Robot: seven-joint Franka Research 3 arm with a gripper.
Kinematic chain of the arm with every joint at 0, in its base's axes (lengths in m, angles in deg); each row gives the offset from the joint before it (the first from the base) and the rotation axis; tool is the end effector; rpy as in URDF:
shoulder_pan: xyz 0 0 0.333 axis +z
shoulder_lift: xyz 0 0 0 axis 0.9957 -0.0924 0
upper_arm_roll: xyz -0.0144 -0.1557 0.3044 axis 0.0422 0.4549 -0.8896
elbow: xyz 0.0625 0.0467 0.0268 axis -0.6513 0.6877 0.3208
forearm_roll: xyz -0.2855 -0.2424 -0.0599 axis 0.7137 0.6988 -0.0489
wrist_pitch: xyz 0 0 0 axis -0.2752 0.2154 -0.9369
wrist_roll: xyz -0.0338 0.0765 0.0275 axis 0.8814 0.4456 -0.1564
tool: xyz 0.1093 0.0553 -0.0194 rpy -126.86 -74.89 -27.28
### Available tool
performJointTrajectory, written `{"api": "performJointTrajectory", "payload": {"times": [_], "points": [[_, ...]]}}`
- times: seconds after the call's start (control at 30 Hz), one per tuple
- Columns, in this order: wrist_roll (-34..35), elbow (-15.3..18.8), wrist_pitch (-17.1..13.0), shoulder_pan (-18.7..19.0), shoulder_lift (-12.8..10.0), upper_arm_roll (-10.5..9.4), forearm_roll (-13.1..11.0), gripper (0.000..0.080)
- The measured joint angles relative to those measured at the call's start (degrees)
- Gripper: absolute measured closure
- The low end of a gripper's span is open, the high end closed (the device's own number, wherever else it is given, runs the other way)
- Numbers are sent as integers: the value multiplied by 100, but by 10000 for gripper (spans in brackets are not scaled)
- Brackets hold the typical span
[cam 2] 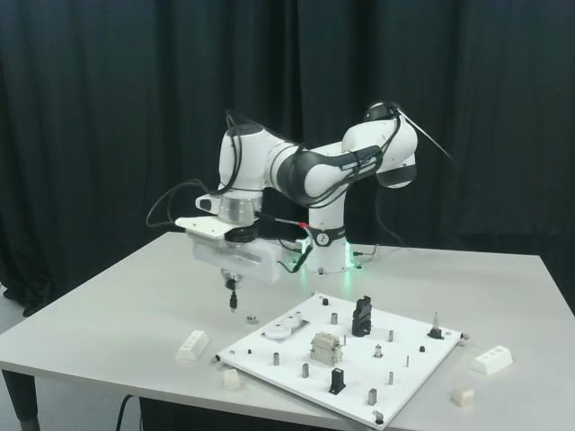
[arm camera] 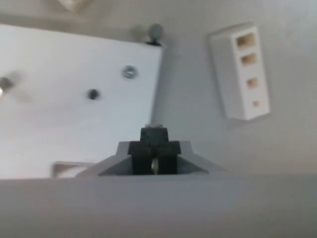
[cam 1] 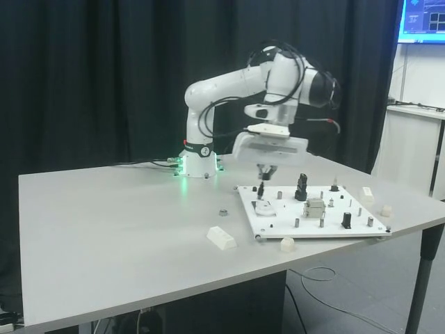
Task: Place USB.
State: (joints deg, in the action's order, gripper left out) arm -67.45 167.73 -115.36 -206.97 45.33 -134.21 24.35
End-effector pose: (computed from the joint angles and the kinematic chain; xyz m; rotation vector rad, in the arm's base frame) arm 0.6295 -0.0395 0.3259 2.6028 -1.4500 0.0494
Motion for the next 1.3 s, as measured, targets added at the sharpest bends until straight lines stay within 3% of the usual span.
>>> {"api": "performJointTrajectory", "payload": {"times": [0.57, 1.07, 1.1, 1.23, 1.27, 1.3], "points": [[-1010, 744, -363, -47, 77, -125, -215, 777], [-1460, 957, -475, -77, 126, -248, -391, 777], [-1479, 962, -476, -77, 131, -248, -394, 219], [-1518, 974, -489, -77, 145, -249, -397, 219], [-1522, 977, -495, -77, 147, -249, -397, 53], [-1527, 979, -500, -77, 147, -249, -397, 53]]}}
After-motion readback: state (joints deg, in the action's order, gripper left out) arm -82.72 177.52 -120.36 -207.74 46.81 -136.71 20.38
